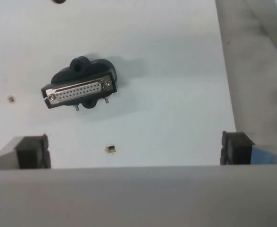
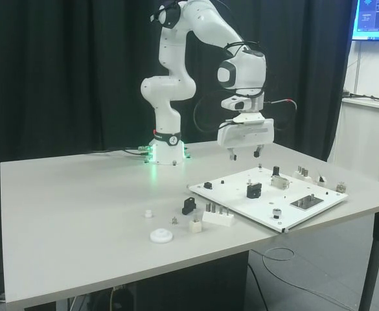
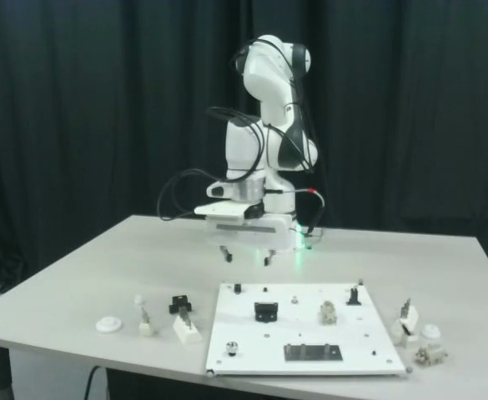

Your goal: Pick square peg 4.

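Grey table (image 2: 79,194) in a room with black curtains (image 3: 77,108). White board (image 3: 302,354) near the table's front edge carries a black connector (image 1: 79,85) and small fixtures. Gripper (image 2: 244,155) hangs above the board, fingers spread wide, holding nothing. White peg holder (image 2: 218,218) sits on the table just beside the board, with small upright pegs; cannot tell which is square peg 4. White gear (image 2: 160,236) lies nearby.
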Controlling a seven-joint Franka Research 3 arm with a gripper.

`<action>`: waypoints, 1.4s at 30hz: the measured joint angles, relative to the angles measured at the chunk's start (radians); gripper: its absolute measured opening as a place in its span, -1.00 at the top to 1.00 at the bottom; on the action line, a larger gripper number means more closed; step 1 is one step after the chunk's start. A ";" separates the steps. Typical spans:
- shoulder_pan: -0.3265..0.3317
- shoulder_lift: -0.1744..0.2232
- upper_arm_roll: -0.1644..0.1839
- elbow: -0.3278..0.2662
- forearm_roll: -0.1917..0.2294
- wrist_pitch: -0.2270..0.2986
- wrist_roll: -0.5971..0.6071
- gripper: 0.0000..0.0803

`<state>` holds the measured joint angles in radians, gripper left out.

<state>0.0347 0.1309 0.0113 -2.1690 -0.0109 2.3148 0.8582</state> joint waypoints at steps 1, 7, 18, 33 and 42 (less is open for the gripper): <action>0.000 0.000 0.000 0.000 0.000 0.000 0.000 -1.00; -0.001 0.000 -0.001 0.000 -0.002 0.000 0.000 -1.00; -0.002 0.000 -0.002 0.000 -0.015 0.000 -0.001 -1.00; -0.003 0.000 -0.010 0.002 -0.025 0.000 -0.021 -1.00; -0.008 -0.001 -0.022 0.006 -0.057 0.000 -0.051 -1.00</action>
<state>0.0269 0.1303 -0.0106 -2.1632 -0.0683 2.3148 0.8070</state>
